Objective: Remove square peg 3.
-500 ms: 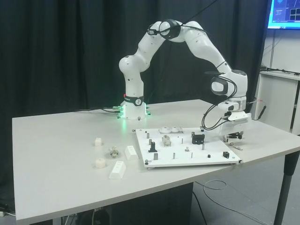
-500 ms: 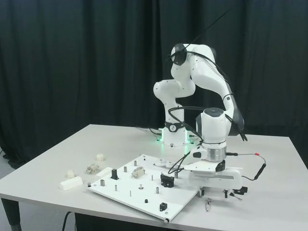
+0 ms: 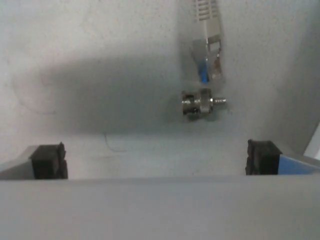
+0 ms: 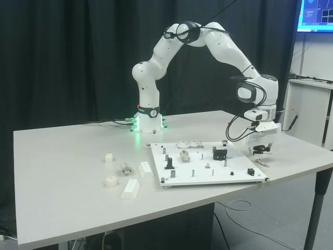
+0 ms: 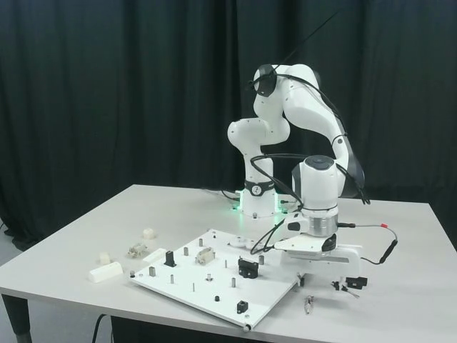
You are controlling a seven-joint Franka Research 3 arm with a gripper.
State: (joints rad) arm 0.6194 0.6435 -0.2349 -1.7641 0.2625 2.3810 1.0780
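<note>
Two black fingertips (image 3: 48,161) stand wide apart in the wrist view with nothing between them, so the gripper (image 4: 261,150) is fully open and empty. On the grey table (image 4: 62,156) below it lie a small metal connector (image 3: 201,101) and, just beside that, a cable plug (image 3: 206,60). Compared with half a second ago the gripper has risen and drawn off this spot beside the white board (image 4: 208,166). I judge it has just let something go and is free for the next pick. Which of the small pegs on the board is square peg 3 I cannot tell; none is in the gripper.
</note>
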